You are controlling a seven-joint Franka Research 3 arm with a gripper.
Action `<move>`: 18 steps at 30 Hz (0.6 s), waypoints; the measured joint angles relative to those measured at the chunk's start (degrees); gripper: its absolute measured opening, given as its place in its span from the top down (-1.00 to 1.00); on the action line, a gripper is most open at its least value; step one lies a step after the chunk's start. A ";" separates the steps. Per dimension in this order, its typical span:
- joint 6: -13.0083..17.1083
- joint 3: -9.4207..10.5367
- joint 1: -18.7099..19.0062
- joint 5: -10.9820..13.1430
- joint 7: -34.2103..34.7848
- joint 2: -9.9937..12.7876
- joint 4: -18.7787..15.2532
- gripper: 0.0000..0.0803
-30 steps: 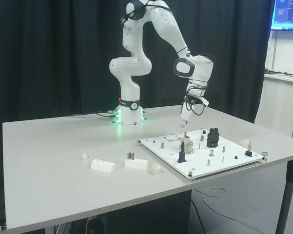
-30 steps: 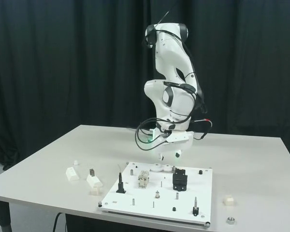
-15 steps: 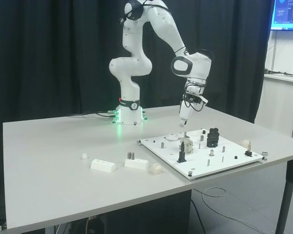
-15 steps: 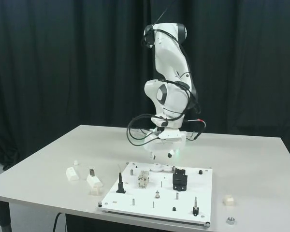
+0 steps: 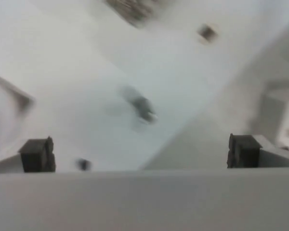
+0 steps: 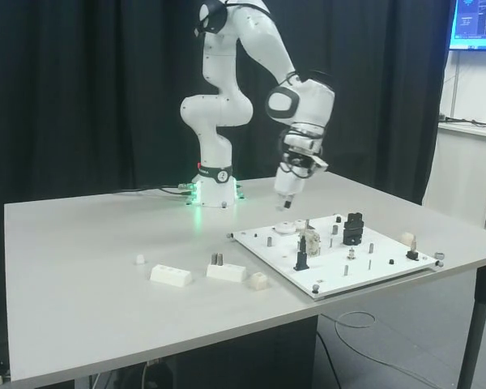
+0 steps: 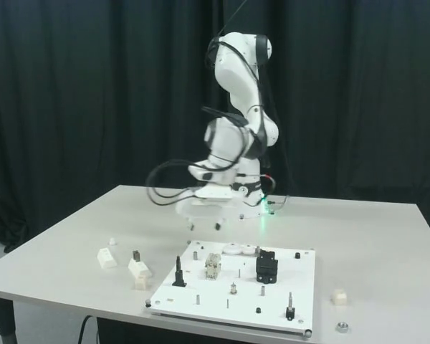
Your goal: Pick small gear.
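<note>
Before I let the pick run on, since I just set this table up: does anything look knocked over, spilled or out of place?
Nothing stands out. The white board lies flat on the grey table, its small parts upright. The loose white blocks sit apart beside it. The gripper hangs open above the board's edge, holding nothing.

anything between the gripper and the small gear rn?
Nothing visible. The gripper hangs open in the air above the white board's far edge; the small gear lies flat beside another white gear there, with open space above it. The black block stands nearer the camera.
</note>
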 joint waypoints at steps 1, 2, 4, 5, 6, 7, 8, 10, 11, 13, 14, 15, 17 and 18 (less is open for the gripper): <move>0.18 -0.82 -0.27 0.00 -1.02 0.12 0.33 -0.99; 0.46 -1.78 -0.47 0.00 -2.09 0.28 0.67 -0.99; 0.97 -3.70 -0.77 0.00 -4.10 0.64 1.37 -0.99; 1.15 -4.67 -0.86 0.00 -5.06 0.85 1.74 -0.99; 1.41 -5.78 -0.93 0.00 -6.11 1.11 2.13 -0.99; 1.75 -6.87 -0.96 0.00 -7.09 1.37 2.50 -0.99; 2.09 -8.00 -0.97 0.00 -8.17 1.66 2.93 -0.99; 2.82 -10.22 -0.97 0.01 -10.28 2.31 3.68 -0.99; 3.25 -11.35 -0.98 0.02 -11.34 2.69 4.10 -0.99; 3.96 -13.49 -0.97 0.08 -13.40 3.49 4.93 -0.99; 4.38 -14.58 -0.98 0.14 -14.37 3.93 5.35 -0.99; 4.82 -15.62 -0.98 0.20 -15.27 4.38 5.79 -0.99; 5.65 -17.65 -0.98 0.39 -16.97 5.34 6.65 -0.99; 6.05 -18.59 -0.98 0.56 -17.75 5.79 7.06 -0.99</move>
